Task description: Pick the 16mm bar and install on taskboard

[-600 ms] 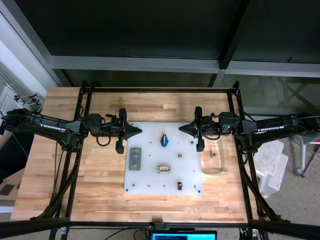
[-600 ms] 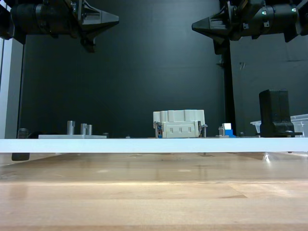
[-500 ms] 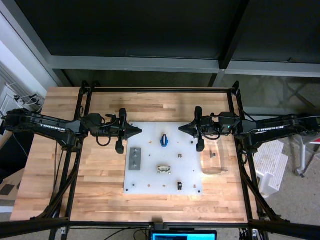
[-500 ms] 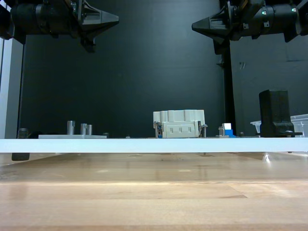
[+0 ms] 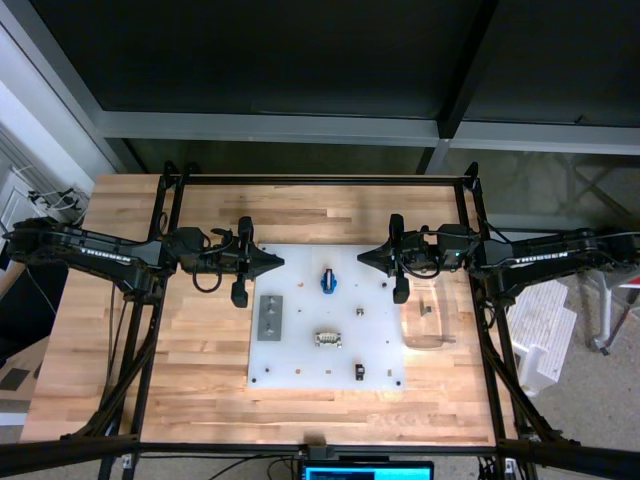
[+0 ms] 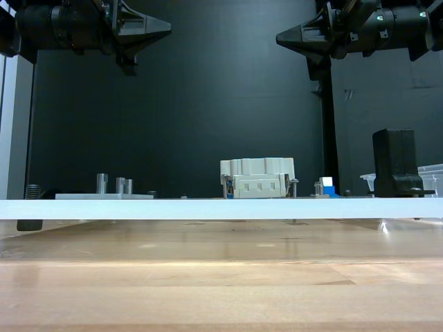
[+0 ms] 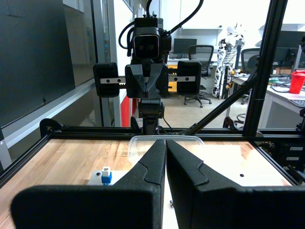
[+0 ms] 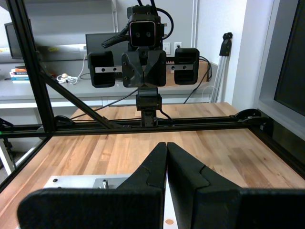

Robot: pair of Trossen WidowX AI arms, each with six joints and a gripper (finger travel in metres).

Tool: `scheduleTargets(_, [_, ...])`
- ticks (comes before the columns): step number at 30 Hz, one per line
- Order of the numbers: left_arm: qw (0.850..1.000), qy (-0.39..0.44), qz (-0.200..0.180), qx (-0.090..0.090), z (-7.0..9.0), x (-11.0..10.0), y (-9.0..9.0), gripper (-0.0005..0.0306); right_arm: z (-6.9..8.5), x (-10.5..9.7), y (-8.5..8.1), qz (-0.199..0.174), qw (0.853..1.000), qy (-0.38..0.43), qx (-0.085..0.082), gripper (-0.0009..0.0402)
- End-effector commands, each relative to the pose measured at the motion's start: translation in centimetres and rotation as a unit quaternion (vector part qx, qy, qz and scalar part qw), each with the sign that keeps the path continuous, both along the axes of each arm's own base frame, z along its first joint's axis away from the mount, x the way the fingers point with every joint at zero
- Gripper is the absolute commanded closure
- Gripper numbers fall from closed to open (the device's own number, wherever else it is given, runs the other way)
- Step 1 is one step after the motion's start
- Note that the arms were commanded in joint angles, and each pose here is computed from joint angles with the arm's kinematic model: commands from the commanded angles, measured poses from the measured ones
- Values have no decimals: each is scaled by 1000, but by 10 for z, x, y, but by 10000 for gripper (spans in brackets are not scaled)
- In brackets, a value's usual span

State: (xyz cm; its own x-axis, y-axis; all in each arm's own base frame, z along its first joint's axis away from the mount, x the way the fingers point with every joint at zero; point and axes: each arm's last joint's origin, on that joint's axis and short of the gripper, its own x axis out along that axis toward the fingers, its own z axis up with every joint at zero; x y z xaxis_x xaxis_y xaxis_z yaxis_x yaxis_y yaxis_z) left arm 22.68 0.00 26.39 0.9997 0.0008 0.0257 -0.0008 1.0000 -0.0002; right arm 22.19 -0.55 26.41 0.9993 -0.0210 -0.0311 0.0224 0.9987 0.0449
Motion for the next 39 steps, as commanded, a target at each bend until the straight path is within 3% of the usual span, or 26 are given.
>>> scheduleTargets(1, [1000,0,0,0,0,0,0,300,2,-1,0,-2,1000,6,10,393])
scheduleTargets(7, [1000,0,0,0,0,0,0,300,11,1,1,-2,996,90,11,393])
scheduleTargets(12, [1000,0,0,0,0,0,0,300,17,-3,3,3,980,197,13,393])
scheduleTargets(25, [1000,0,0,0,0,0,0,300,17,-27,10,12,921,389,21,393])
scheduleTargets(39, [1000,0,0,0,0,0,0,300,5,-56,18,17,843,538,21,393])
